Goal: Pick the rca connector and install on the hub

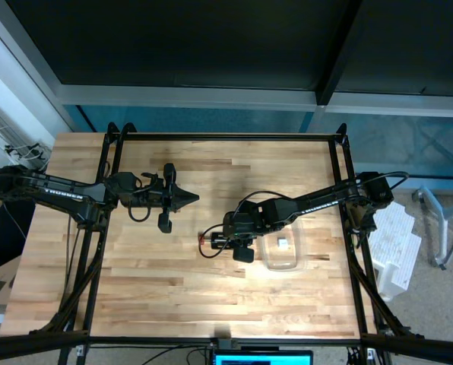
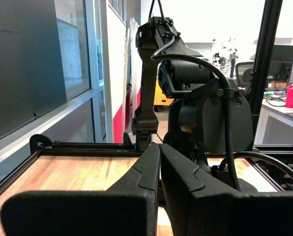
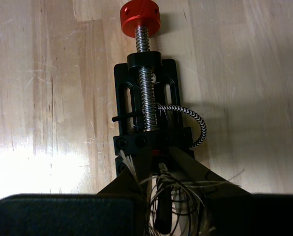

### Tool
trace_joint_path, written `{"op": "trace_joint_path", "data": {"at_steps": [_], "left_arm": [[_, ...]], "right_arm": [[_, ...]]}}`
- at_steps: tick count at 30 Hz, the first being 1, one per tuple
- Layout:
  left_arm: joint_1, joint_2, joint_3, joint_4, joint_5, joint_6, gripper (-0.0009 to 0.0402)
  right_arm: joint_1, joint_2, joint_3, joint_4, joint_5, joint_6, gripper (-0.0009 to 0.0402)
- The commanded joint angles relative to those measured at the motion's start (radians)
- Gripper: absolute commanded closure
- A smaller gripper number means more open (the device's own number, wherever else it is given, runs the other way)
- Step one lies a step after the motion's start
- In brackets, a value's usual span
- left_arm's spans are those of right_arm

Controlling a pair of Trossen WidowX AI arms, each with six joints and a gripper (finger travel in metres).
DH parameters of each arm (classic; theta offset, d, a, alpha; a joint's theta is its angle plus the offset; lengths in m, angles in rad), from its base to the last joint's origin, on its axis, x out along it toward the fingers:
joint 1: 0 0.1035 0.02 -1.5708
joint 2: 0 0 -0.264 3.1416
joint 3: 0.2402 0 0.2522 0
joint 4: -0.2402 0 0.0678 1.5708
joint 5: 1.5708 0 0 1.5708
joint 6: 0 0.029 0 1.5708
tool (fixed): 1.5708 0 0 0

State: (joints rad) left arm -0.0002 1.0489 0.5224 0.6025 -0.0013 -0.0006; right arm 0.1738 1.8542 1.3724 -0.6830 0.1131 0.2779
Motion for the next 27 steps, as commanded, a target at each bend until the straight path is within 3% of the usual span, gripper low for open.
{"op": "trace_joint_path", "data": {"at_steps": [1,8,19,27], "left_arm": [[0.0,0.0,0.0,0.0,0.0,0.0,0.0393],[0.0,0.0,0.0,0.0,0.0,0.0,0.0393],[0.0,0.0,0.0,0.0,0.0,0.0,0.0393],[0.0,0.0,0.0,0.0,0.0,0.0,0.0393]], "right_arm": [[0.0,0.003,0.0,-0.006,-0.001,0.0,0.0393],[0.0,0.003,0.005,-0.007,0.0,0.0,0.038],[0.001,-0.034,0.005,-0.011,0.0,0.003,0.0272],[0.003,-0.086,-0.023,-0.015,0.0,0.0,0.0227]]}}
